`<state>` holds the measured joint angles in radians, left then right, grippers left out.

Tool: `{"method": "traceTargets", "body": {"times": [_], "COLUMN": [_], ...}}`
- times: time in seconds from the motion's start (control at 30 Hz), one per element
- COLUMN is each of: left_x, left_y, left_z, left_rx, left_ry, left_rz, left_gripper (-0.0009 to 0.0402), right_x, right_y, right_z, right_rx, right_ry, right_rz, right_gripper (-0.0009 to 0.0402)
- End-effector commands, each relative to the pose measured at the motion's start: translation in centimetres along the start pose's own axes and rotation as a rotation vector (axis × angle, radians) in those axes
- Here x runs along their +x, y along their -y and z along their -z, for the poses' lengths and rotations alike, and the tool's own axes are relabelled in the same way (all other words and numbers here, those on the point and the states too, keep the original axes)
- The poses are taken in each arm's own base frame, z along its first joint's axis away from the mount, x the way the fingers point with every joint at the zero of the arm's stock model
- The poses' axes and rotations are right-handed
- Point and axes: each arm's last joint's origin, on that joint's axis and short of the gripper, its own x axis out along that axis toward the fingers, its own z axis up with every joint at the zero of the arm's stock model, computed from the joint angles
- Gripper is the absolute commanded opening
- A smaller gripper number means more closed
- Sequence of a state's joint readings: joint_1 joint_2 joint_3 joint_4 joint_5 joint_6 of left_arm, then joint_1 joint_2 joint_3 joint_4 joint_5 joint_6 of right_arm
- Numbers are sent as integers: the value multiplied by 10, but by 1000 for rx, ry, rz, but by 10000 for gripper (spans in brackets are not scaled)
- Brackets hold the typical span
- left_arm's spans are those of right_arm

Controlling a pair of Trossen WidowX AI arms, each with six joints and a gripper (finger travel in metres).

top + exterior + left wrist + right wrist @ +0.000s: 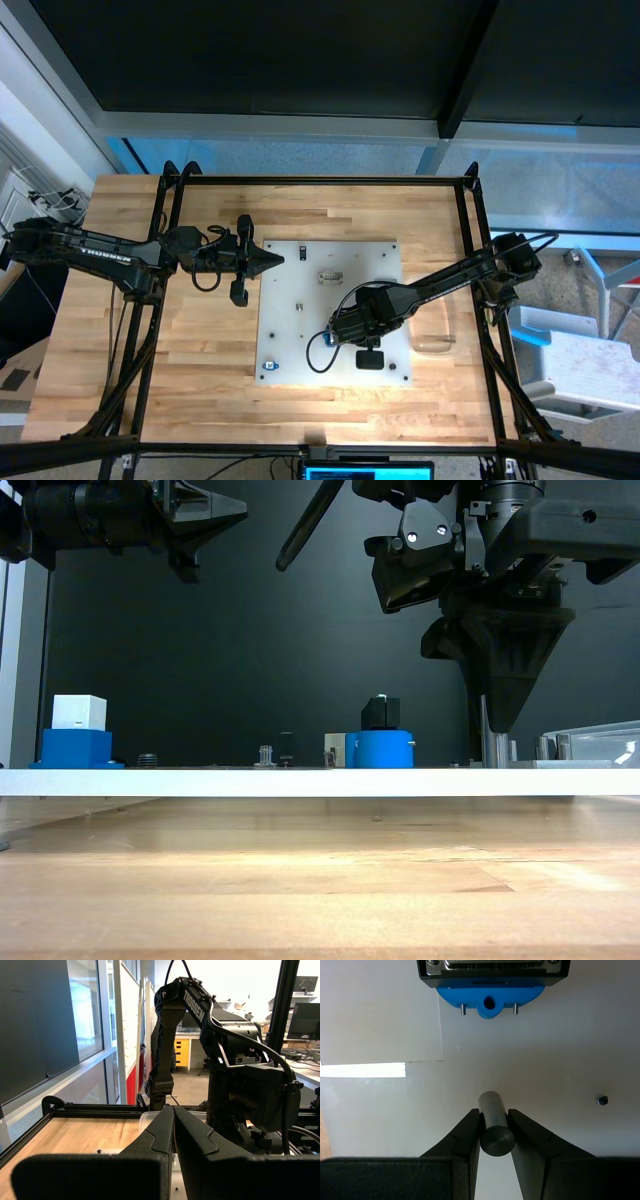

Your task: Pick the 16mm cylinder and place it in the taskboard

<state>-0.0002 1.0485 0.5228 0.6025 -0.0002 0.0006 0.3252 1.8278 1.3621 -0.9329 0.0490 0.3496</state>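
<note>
The 16mm cylinder (496,1132), a short dull-grey metal peg, is pinched upright between the fingers of my right gripper (493,1114), which is shut on it. The right gripper (338,332) points straight down over the white taskboard (300,290), near its front middle. In the low view the cylinder (496,748) hangs under the right gripper (497,720), its lower end at the taskboard's face (300,782); I cannot tell if it touches. My left gripper (274,258) hovers high at the board's left edge, shut and holding nothing (173,1110).
Just beyond the cylinder, a blue connector mount (490,997) sits on the board. A blue round part (384,748) and a blue base with a white cube (77,735) stand on the board. A clear plastic tray (432,330) lies right of the board.
</note>
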Motion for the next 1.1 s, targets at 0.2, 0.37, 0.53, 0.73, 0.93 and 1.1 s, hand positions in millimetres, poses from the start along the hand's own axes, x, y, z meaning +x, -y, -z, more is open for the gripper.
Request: {"method": "traceTargets", "body": {"times": [0.2, 0.37, 0.53, 0.73, 0.93, 1.1], "left_x": [0, 0, 0, 0, 0, 0], "left_y": [0, 0, 0, 0, 0, 0], "left_z": [0, 0, 0, 0, 0, 0], "left_rx": [0, 0, 0, 0, 0, 0], "left_ry": [0, 0, 0, 0, 0, 0], "left_rz": [0, 0, 0, 0, 0, 0], "left_gripper": [0, 0, 0, 0, 0, 0], "right_x": [0, 1, 6, 15, 19, 19], "right_y": [0, 0, 0, -1, -2, -2], "right_z": [0, 0, 0, -2, -3, -3], "right_rx": [0, 0, -1, -11, -19, -19], "right_ry": [4, 7, -5, -14, -14, -11], "right_rz": [1, 0, 4, 7, 7, 7], "right_gripper": [12, 12, 12, 12, 12, 14]}}
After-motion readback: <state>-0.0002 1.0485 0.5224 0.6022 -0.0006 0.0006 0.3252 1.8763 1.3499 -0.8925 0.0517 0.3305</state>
